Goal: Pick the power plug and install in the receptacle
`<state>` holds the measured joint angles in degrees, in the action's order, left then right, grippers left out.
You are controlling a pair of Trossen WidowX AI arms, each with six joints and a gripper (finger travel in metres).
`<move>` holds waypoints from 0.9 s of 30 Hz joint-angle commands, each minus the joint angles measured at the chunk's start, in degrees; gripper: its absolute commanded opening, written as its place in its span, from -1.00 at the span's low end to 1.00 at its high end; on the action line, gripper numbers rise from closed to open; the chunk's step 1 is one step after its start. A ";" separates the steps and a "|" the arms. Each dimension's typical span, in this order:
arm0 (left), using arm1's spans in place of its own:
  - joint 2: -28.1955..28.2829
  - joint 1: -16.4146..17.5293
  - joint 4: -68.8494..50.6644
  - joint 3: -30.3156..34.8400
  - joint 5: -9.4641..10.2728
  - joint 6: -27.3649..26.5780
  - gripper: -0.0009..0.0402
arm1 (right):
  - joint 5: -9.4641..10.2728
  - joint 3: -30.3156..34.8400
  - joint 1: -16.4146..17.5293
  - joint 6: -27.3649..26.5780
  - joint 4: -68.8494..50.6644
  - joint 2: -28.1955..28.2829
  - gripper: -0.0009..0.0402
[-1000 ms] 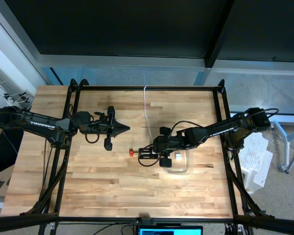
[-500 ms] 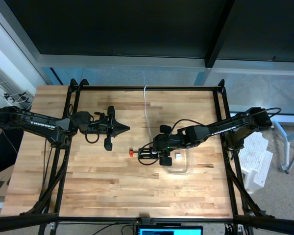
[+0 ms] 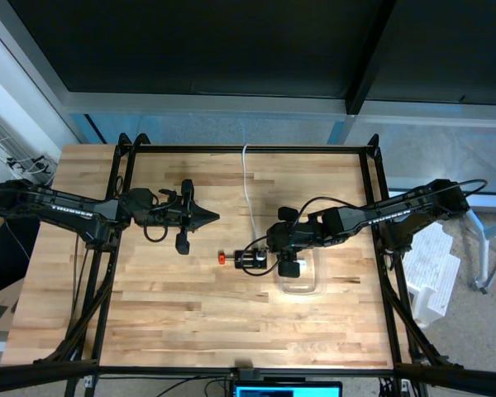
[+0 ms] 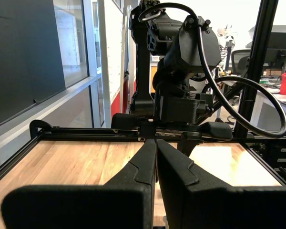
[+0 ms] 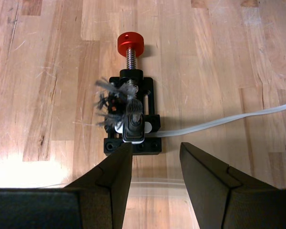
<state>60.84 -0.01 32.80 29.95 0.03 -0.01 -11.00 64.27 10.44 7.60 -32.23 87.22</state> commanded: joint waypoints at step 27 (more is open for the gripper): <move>0.02 0.00 0.04 0.00 0.00 0.00 -0.96 | 8.26 -14.47 -10.56 -9.60 29.22 -25.20 -0.96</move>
<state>60.84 -0.01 32.82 29.95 0.03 -0.01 -2.52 51.27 -0.12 -1.96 -5.82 62.70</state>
